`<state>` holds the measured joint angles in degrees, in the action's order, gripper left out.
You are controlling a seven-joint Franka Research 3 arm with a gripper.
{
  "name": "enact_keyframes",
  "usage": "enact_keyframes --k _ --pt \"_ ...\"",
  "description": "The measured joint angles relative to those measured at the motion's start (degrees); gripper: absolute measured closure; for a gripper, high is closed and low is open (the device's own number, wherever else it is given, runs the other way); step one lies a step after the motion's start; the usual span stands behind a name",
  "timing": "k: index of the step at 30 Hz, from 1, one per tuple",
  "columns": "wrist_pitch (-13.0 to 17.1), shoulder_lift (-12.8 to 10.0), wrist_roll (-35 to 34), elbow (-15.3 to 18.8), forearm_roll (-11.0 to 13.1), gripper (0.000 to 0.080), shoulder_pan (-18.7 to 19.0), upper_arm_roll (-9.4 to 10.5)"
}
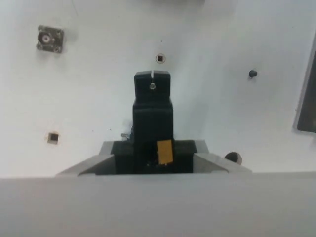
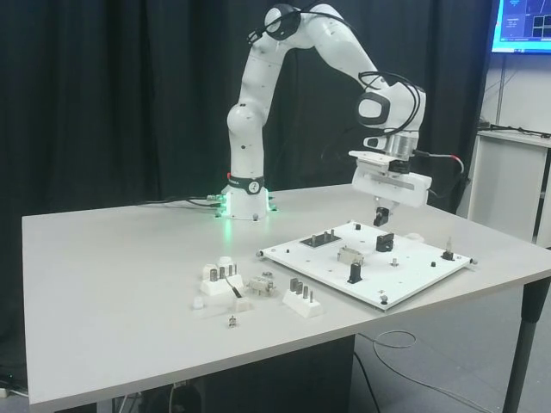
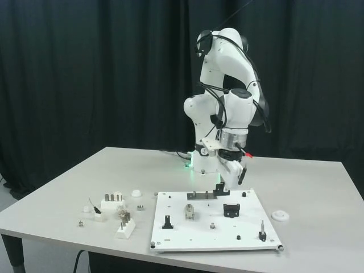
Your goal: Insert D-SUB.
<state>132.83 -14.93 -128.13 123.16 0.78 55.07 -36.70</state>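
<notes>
A white, glossy robot arm rises from its base at the back of a smooth grey tabletop, bends over at the elbow and points its wrist straight down above the far edge of a flat, square white board. Its pincer is clamped on a blocky black D-SUB connector, which hangs just above the board, not touching it; in the wrist view the plug has a stepped, matte body with one small screw near its tip. The board carries several small upright black and metal fixtures, and the wrist view shows one square metal socket with a round centre. Left of the board, four small white holder blocks stand on the tabletop. One white round disc lies right of the board.
</notes>
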Motion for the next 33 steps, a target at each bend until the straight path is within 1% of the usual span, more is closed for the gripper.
enact_keyframes --k 3,7,18,28,33 --pt "0.7 0.1 -0.2 0.5 0.3 0.0647 0.0 -0.07" --pt "1.4 0.3 -0.9 1.0 1.4 0.0647 0.0 -0.09" --pt "3.3 0.4 -2.9 2.5 6.5 0.0647 0.4 -0.09" --pt "5.6 0.4 -5.3 4.2 9.5 0.0648 1.2 -0.2" --pt "6.3 0.4 -5.5 4.8 10.9 0.0648 2.1 -1.02"
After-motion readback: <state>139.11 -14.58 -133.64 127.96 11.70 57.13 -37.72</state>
